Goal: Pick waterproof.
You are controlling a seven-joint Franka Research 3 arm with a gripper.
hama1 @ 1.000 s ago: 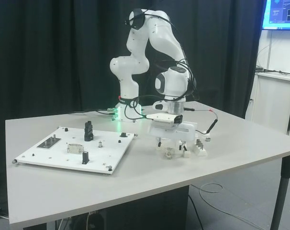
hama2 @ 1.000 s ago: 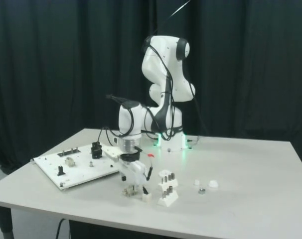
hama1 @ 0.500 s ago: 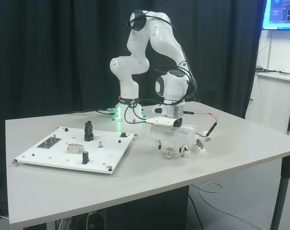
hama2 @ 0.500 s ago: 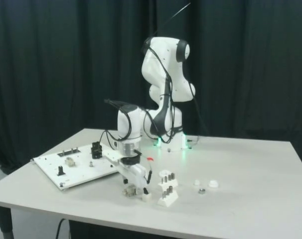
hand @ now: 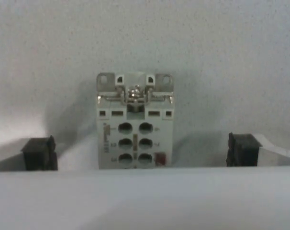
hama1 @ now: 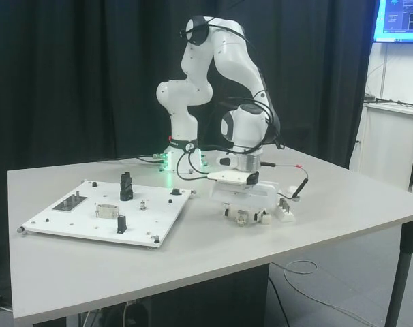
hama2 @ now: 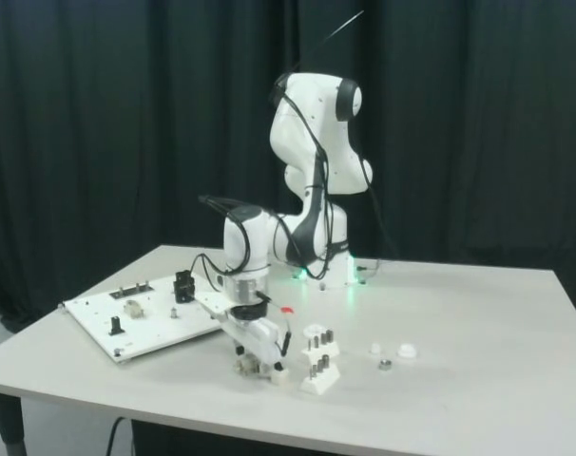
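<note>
The waterproof connector (hand: 134,125) is a small white block with several round sockets and a metal clip at one end. It lies flat on the grey table (hand: 221,57). My gripper (hand: 140,151) is open and low around it, with one black fingertip (hand: 39,153) on each side and a clear gap between each pad and the block. In the first room view the gripper (hama1: 243,211) sits just above the table with the connector (hama1: 241,217) beneath it. From the second room view, the gripper (hama2: 253,364) is down at the table's front part.
A white board (hama1: 70,221) carrying black and metal parts lies left of the gripper. White holders with metal pins (hama1: 285,208) (hama2: 318,363) stand close beside the gripper. Two small white caps (hama2: 405,351) lie farther right. The arm's base (hama1: 182,160) is behind.
The arm has lowered the gripper toward the table, so its fingers now sit down around the connector. The connector itself has not moved.
</note>
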